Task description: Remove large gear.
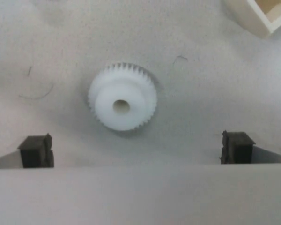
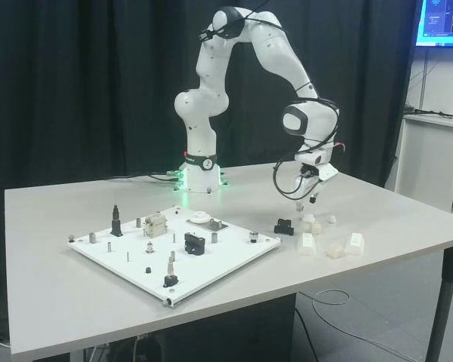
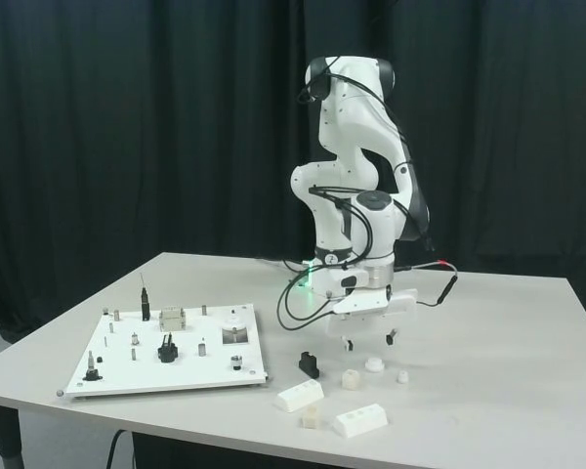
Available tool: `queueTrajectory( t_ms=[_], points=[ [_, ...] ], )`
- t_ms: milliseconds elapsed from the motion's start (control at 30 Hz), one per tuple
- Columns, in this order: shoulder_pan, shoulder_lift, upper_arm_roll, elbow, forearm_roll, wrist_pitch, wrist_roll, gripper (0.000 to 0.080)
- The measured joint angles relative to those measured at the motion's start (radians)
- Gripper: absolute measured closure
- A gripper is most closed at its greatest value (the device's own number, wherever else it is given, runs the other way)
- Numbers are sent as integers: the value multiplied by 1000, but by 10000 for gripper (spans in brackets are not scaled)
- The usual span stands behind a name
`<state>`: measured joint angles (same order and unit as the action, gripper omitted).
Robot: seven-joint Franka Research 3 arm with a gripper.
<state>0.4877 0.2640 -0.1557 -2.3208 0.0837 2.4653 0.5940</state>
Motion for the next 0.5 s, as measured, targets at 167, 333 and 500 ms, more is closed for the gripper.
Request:
queueTrajectory(
  t_ms=[167,333,500],
  points=[
    [-7,-2,0,0,0,0,0,3],
    [-14,-6,0,0,0,0,0,3],
    [-20,-11,0,0,0,0,0,3]
  ],
)
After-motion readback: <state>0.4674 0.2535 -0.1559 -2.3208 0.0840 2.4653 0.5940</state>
